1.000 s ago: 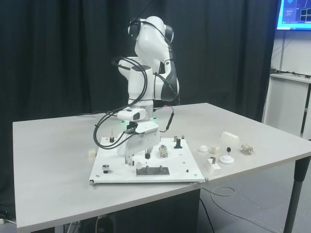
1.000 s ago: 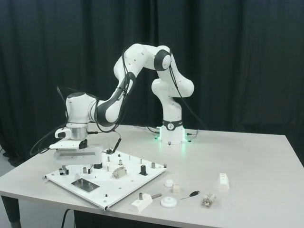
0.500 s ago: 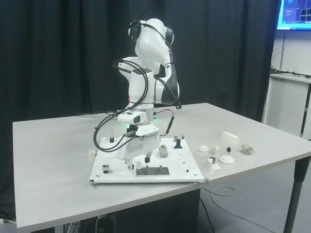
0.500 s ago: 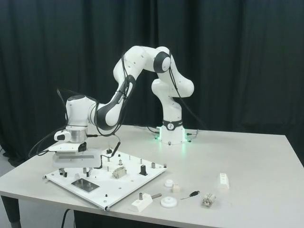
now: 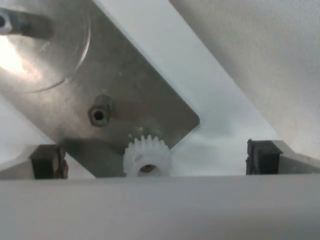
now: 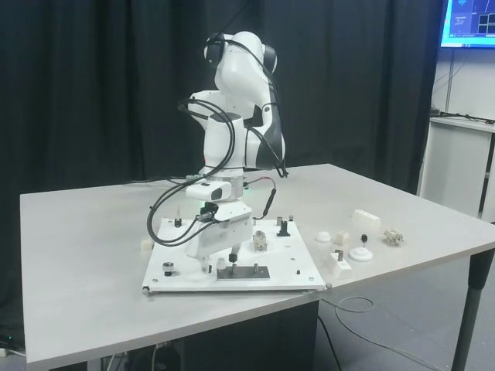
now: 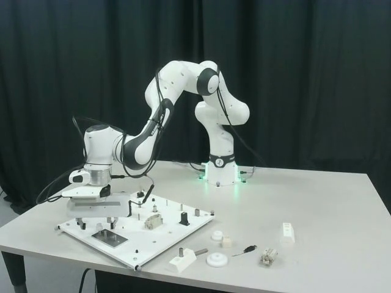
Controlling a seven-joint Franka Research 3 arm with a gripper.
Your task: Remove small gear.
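Two black fingertips (image 5: 48, 161) of the gripper (image 5: 155, 159) stand wide apart, the small white gear (image 5: 146, 159) between them, nearer one, on a grey plate (image 5: 125, 95).

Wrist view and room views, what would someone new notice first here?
A white arm stoops over a white board at the grey table's corner. In the wrist view a small white gear sits between the open gripper's fingers. Loose white parts lie beside the board.

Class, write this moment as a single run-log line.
phase: approach | gripper: open, straddling small gear | gear: seated on metal plate | contact: none seen
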